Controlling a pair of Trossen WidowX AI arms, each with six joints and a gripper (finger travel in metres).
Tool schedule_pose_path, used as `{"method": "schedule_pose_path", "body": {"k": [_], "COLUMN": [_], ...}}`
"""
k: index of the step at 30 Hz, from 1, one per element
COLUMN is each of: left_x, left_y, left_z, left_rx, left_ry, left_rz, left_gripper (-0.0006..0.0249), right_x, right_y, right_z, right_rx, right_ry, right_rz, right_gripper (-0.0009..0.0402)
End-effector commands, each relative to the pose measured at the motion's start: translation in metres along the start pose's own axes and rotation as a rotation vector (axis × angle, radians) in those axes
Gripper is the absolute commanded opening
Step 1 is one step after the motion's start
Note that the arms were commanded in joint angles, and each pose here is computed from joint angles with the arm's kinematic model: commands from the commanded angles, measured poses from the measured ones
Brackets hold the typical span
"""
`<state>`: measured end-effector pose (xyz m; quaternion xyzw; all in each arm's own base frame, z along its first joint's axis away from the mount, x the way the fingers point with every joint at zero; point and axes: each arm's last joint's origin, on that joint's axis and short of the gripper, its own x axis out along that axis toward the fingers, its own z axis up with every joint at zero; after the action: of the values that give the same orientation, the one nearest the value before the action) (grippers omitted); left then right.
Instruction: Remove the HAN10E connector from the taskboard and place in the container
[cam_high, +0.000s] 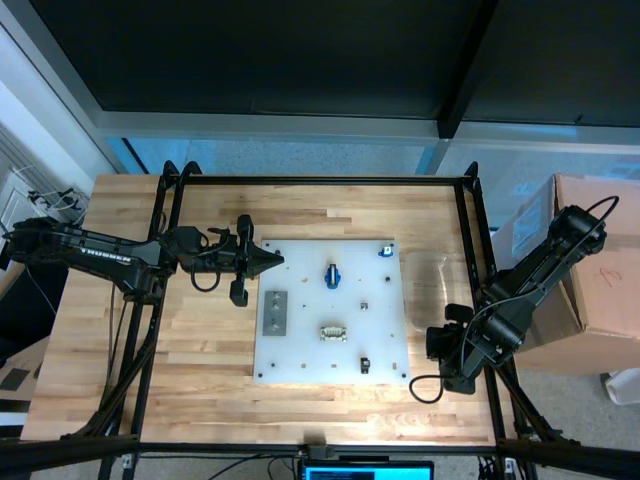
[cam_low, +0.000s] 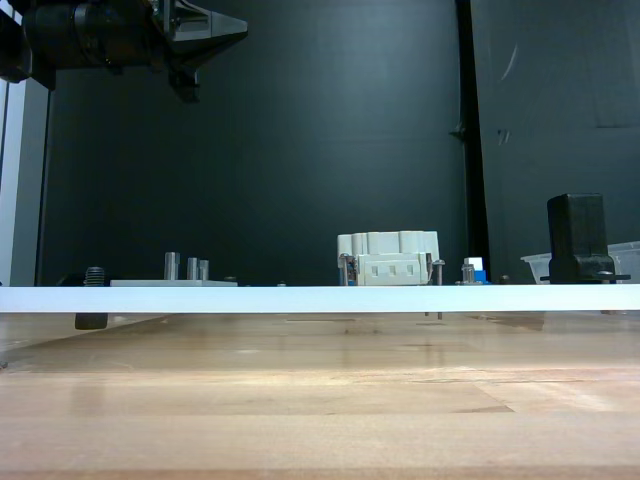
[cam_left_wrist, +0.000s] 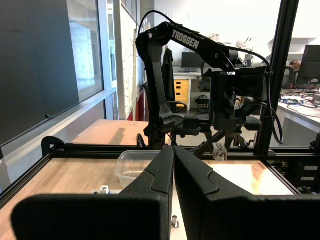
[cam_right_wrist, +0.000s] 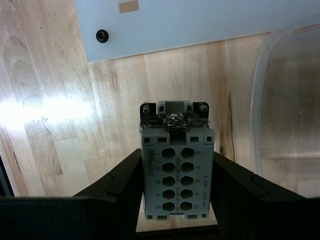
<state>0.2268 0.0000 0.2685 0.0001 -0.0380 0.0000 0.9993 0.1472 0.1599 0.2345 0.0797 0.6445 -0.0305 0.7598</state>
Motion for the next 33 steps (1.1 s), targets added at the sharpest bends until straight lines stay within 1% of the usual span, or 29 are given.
{"method": "schedule_pose_path", "body": {"k": [1,8,10,13,14,20,28,31,33], "left_x": [0.000,0.000,0.000,0.000,0.000,0.000,0.000,0.000,0.000], "left_y": [0.000,0.000,0.000,0.000,0.000,0.000,0.000,0.000,0.000], "left_z": [0.000,0.000,0.000,0.000,0.000,0.000,0.000,0.000,0.000], "left_rx": [0.000,0.000,0.000,0.000,0.000,0.000,0.000,0.000,0.000], "left_ry": [0.000,0.000,0.000,0.000,0.000,0.000,0.000,0.000,0.000], "left_rz": [0.000,0.000,0.000,0.000,0.000,0.000,0.000,0.000,0.000], "left_gripper": [0.0000,0.0000,0.0000,0.0000,0.0000,0.0000,0.0000,0.0000,0.0000], "right_x": [0.000,0.000,-0.001,-0.003,-0.003,-0.006,-0.001,0.004,0.007], "right_y": [0.000,0.000,-0.004,-0.019,-0.024,-0.060,-0.109,-0.120,-0.123], "right_z": [0.000,0.000,0.003,0.012,0.015,0.028,0.024,0.022,0.022], "right_rx": [0.001,0.030,0.044,0.069,0.074,0.124,0.242,0.276,0.284], "right_ry": [0.000,0.001,0.000,0.016,0.018,-0.004,-0.010,-0.001,0.008], "right_rz": [-0.001,-0.001,-0.010,-0.047,-0.052,-0.049,-0.057,-0.072,-0.080], "right_gripper": [0.0002,0.0002,0.0002,0.0002,0.0002,0.0002,0.0002,0.0002,0.0002]}}
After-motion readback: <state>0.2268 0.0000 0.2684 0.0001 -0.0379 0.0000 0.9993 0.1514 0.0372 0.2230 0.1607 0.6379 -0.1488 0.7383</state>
